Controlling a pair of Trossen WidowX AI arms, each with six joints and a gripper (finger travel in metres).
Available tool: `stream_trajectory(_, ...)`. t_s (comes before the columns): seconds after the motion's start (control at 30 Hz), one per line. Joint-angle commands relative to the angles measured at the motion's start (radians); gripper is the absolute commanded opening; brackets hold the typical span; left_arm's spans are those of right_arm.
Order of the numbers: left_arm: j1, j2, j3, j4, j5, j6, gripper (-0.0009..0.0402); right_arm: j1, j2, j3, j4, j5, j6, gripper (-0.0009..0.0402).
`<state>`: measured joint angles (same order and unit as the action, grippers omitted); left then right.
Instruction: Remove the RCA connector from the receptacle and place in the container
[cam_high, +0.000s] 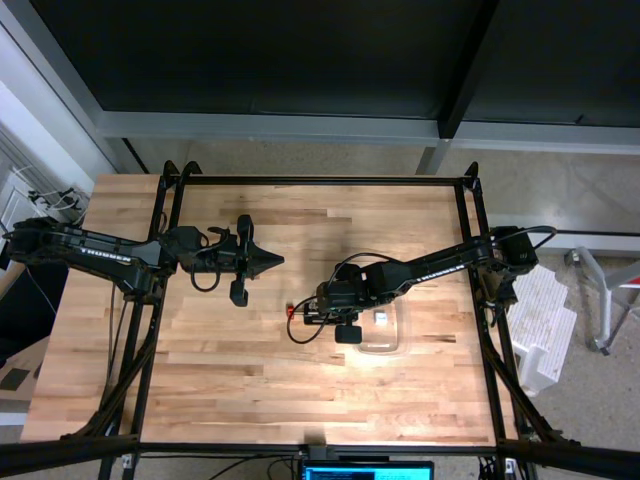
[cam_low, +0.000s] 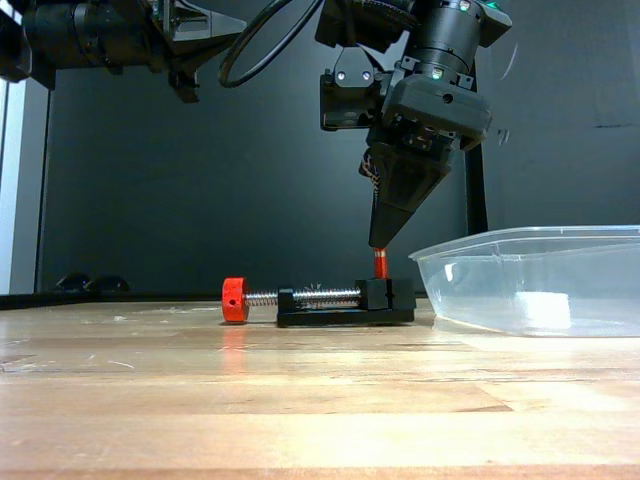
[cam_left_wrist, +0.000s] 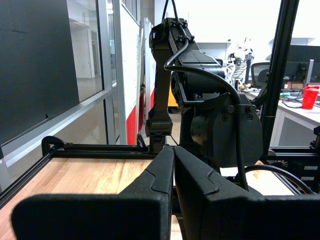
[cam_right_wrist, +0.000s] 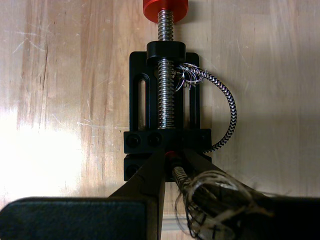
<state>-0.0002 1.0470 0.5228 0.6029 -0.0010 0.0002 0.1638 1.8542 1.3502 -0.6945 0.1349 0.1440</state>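
Nothing is out yet: the RCA connector (cam_low: 380, 264) stands upright in the receptacle (cam_low: 340, 300) mid-worktop, with the container (cam_low: 470, 290) just beside it toward the right edge. My right gripper (cam_low: 380, 243) points straight down, pinched on the plug's top. My left gripper (cam_high: 268, 261) hangs parked nearer the left edge, fingers together.

The receptacle (cam_low: 340, 301) is sitting on the counter (cam_low: 300, 400), with the container (cam_low: 450, 290) lying just beside it on the right. The RCA connector (cam_low: 380, 264) is standing in the receptacle's right end, directly under the right tool (cam_low: 379, 243). The left tool (cam_high: 277, 261) is hovering well apart, leftward.
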Motion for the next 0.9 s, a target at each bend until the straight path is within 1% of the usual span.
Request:
stream_trajectory(0.03,0.000,0.000,0.000,0.000,0.000,0.000,0.0000,0.000,-0.005,0.001,0.000,0.002,0.001,0.0000)
stream_trajectory(0.27,0.000,0.000,0.000,0.000,0.000,0.000,0.0000,0.000,-0.034,0.001,-0.002,0.003,0.001,0.0000)
stream_trajectory(0.67,0.000,0.000,0.000,0.000,0.000,0.000,0.0000,0.000,-0.129,0.001,-0.005,0.003,0.000,0.0000)
stream_trajectory(0.9,0.000,0.000,0.000,0.000,0.000,0.000,0.0000,0.000,-0.159,0.000,-0.005,0.003,0.000,0.0000)
